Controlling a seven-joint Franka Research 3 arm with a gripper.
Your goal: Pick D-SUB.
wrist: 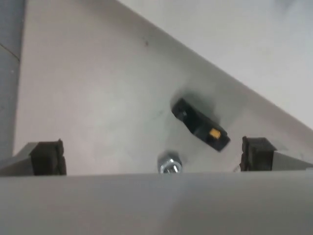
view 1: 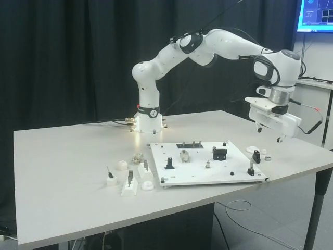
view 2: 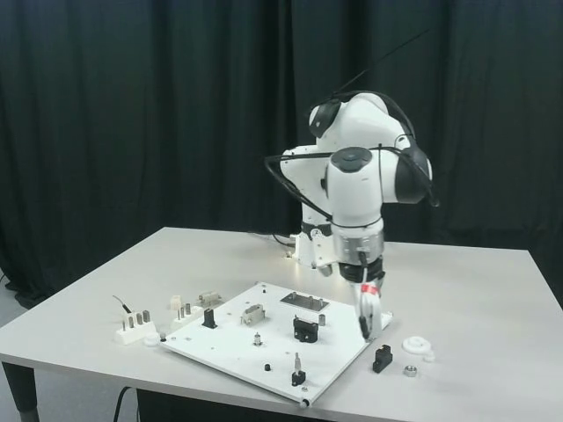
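**Fingers spread above a small black connector**

The gripper hangs over the tabletop with its fingers spread wide and holding nothing. The black connector, which I take to be the D-SUB, lies flat on the tabletop just off the white board. A small metal nut and a white gear lie near it on the same side of the board. In the wrist view the connector sits askew between the fingers, nearer one than the other.

It is probably a light, stiff plastic shell that will not crush under a firm pinch. Being light and on a smooth surface, it may skid or spin if one finger touches first. The long flat sides look the best hold, taken across the narrow width at mid-length, after turning the wrist to square the fingers to them.
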